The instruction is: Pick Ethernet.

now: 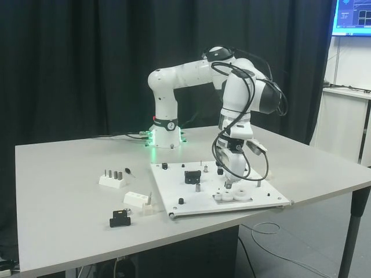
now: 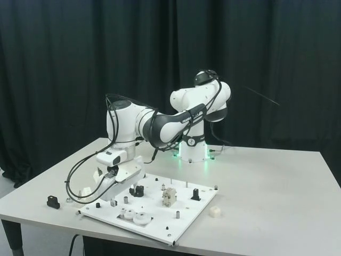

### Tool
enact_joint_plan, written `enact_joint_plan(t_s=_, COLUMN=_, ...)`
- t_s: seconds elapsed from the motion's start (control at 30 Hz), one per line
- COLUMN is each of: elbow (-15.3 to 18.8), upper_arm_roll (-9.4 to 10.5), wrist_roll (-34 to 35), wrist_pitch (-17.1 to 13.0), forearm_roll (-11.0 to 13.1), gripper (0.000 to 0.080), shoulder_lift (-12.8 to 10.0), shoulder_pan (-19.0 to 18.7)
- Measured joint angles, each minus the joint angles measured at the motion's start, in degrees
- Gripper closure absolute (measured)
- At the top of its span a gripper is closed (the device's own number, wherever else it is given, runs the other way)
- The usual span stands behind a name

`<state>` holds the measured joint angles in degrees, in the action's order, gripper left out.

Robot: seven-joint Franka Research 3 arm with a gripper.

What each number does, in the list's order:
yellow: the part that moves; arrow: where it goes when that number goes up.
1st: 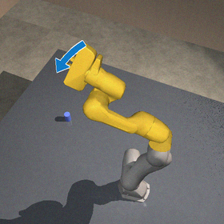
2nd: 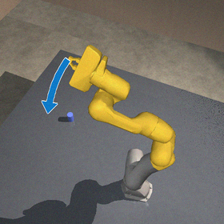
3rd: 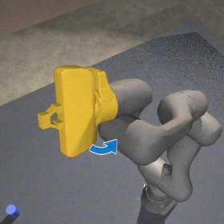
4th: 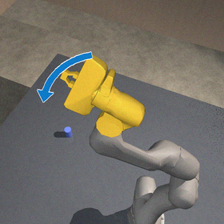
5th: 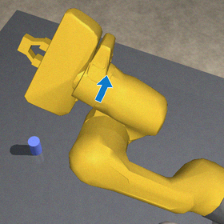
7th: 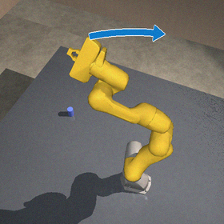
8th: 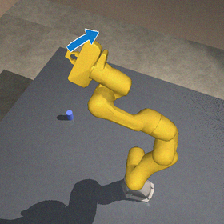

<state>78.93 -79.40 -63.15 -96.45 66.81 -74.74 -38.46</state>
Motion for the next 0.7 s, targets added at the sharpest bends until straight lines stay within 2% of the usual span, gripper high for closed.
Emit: enact_joint_plan(t_s=0.7, elbow=0.58, upper_arm_roll=-0.26, wrist_roll=0.30, wrist_pitch=0.01, forearm_roll=-0.15, gripper=0.0003, shoulder_lift=0.00, shoulder_pan=-0.49)
